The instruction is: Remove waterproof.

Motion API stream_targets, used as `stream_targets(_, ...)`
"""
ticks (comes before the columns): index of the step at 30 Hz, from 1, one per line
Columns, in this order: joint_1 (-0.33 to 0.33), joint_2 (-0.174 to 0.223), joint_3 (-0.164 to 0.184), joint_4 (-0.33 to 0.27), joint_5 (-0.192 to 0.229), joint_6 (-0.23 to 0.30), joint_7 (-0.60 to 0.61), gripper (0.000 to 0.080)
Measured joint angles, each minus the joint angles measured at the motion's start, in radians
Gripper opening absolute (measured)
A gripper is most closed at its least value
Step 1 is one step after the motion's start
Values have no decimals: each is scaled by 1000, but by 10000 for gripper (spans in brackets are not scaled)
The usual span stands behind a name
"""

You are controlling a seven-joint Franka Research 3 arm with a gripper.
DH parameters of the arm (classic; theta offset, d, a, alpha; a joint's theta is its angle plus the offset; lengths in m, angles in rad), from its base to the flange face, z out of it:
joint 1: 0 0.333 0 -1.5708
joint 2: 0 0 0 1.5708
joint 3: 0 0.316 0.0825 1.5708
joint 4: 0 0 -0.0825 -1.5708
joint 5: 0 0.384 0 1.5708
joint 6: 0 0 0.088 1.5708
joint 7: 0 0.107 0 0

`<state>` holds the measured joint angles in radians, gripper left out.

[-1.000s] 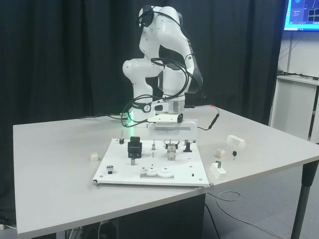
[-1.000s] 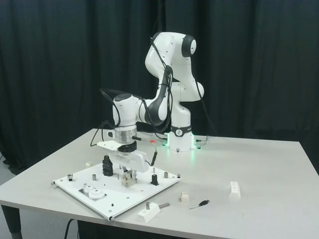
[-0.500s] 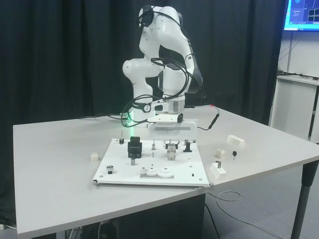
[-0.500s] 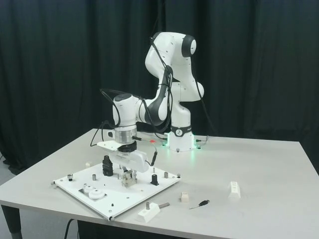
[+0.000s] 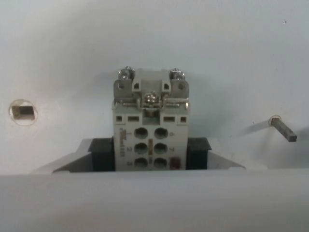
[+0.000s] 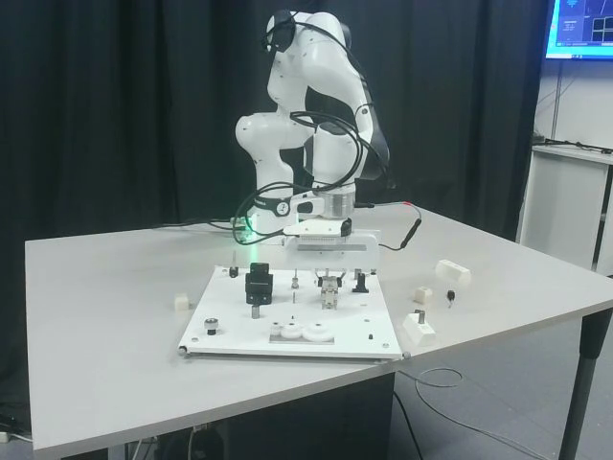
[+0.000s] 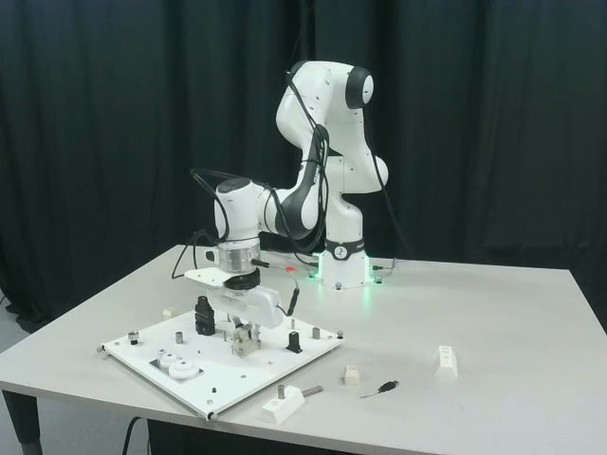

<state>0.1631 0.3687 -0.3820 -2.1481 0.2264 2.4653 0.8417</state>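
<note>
Two black fingers [image 5: 199, 153] flank the grey, screw-topped waterproof connector block [image 5: 149, 126] standing on the white assembly board [image 6: 230, 316]. We judge the gripper [image 5: 150, 154] clamped on the waterproof connector block (contact looks flush on both sides). We advise lifting it straight up, without tilting, keeping clear of the neighbouring black clamp [image 6: 259, 285].

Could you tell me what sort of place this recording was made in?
Probably a robotics lab: a white arm bolted to a grey table, a white board of assembly parts, and black curtains behind.
</note>
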Motion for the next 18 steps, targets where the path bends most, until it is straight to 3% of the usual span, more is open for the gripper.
stream_targets(18, 1, 0, -1, 0, -1, 0, -9, 311)
